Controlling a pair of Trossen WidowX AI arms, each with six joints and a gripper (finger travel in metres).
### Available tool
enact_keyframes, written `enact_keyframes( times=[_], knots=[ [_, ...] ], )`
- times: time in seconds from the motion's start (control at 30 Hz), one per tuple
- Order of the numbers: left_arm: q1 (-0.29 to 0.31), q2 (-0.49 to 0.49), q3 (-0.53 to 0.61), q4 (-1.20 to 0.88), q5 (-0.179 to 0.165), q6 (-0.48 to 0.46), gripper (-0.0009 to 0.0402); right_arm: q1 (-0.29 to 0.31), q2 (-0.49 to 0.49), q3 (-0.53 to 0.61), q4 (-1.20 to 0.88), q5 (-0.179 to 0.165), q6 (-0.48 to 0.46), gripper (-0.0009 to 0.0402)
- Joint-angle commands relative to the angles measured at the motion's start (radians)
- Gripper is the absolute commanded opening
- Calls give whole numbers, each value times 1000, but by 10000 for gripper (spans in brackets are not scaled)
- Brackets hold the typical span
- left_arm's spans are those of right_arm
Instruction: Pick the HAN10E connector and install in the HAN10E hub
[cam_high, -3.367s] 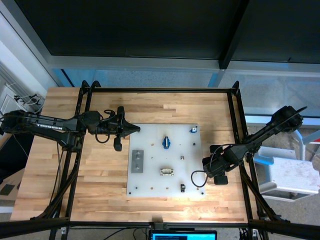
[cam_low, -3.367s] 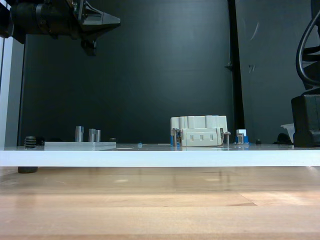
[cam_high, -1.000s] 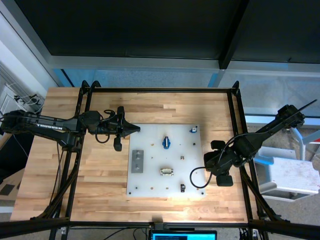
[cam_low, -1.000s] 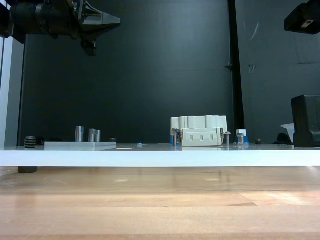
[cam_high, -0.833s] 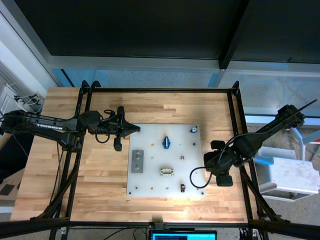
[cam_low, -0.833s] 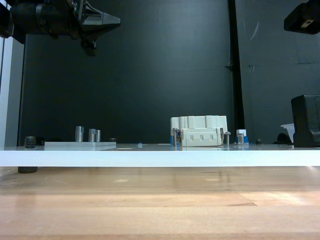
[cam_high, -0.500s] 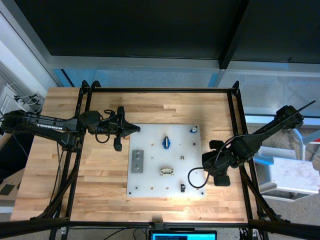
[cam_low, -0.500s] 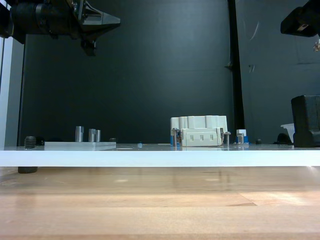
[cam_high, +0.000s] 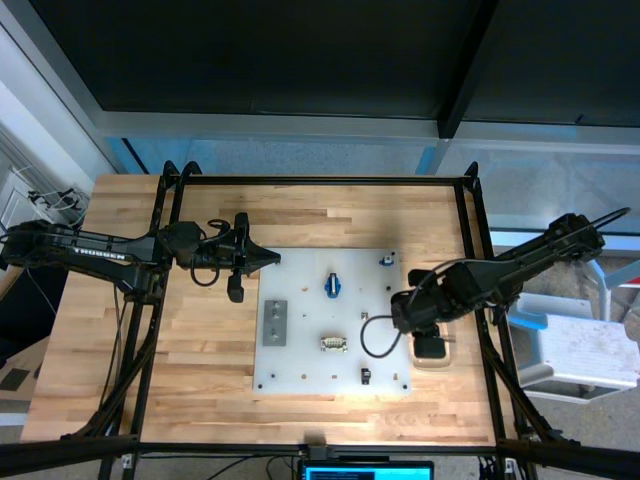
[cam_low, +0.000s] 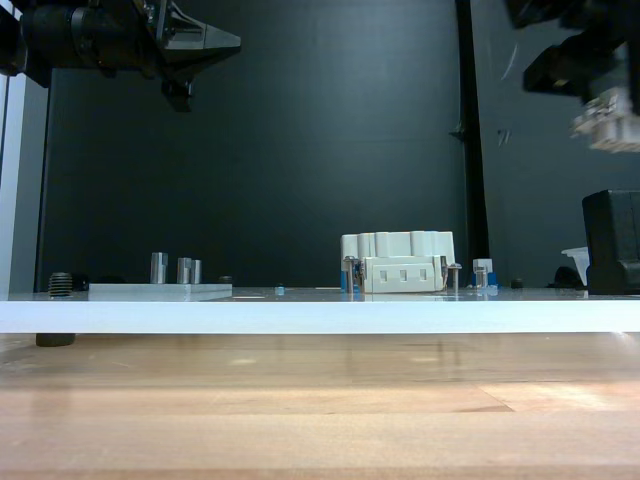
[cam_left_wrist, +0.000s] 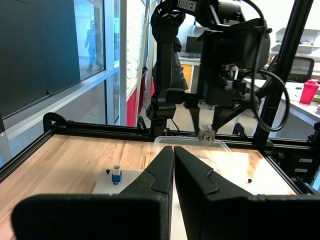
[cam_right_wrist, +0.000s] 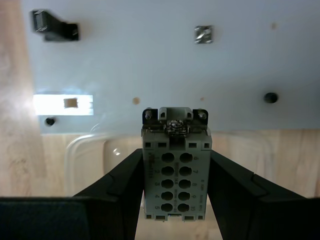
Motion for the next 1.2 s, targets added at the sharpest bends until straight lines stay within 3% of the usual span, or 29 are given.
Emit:
enact_keyframes(
  times=[0.03,0.27,0.37,0.83,1.2],
  knots=[
    [0,0,0,0,0,0,0,-53,11,0,1,-2,-31,23],
    [0,0,0,0,0,0,0,-147,43,0,14,-5,-125,23],
    [0,0,0,0,0,0,0,-181,61,0,21,-30,-168,23],
    [0,0,0,1,0,0,0,-353,147,1,102,-29,-328,23],
    [0,0,0,0,0,0,0,-433,230,10,179,-31,-397,23]
  ],
)
